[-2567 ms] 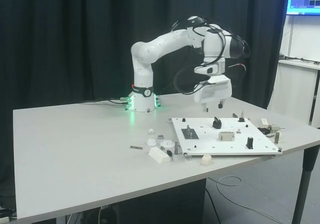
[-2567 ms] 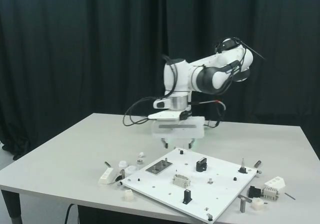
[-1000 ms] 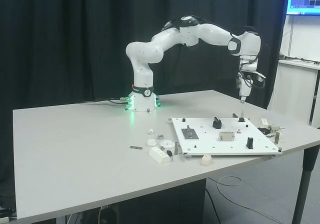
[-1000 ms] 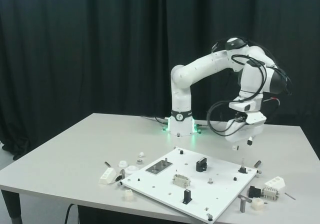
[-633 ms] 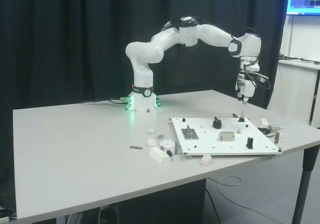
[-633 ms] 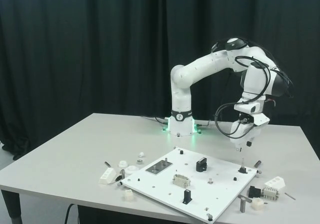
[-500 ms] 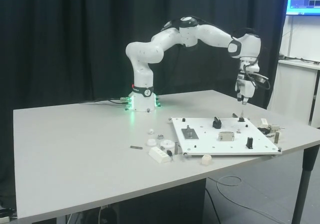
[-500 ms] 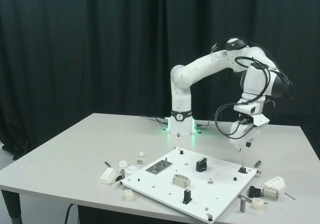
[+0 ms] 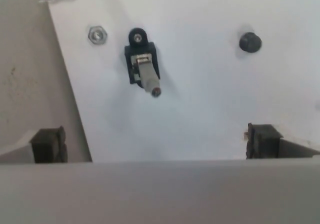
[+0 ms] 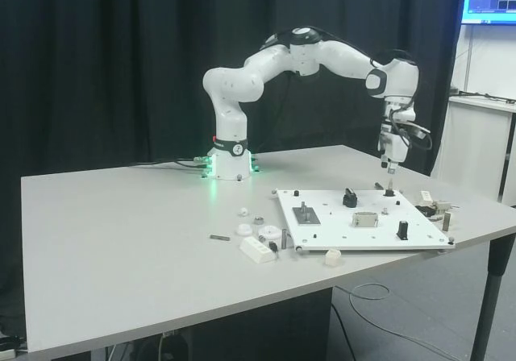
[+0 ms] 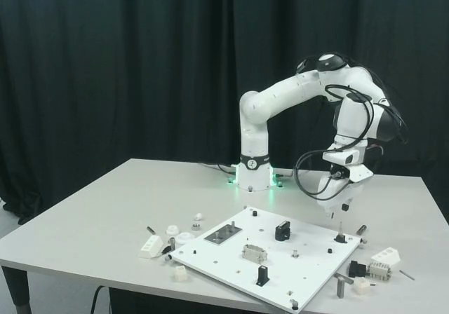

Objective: Remove Ethernet.

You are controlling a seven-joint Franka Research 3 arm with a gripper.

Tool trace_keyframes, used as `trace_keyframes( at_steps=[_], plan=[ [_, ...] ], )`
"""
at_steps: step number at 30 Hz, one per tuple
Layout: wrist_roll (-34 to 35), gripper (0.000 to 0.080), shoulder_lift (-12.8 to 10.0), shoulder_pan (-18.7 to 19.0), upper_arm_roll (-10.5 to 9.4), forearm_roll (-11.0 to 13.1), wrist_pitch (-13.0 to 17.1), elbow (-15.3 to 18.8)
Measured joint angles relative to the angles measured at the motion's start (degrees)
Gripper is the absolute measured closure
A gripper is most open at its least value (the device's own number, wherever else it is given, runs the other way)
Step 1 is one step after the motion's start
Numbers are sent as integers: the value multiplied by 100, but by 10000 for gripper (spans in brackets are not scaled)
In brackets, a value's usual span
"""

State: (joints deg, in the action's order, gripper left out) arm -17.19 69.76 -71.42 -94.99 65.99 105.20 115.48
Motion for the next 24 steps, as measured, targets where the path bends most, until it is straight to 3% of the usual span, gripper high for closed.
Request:
trace_keyframes(
  at_steps=[8,24],
  plan=[
    [-332,3,-75,-169,-148,188,0,-40],
    [-528,3,-95,-305,-395,198,56,-234]
  ],
)
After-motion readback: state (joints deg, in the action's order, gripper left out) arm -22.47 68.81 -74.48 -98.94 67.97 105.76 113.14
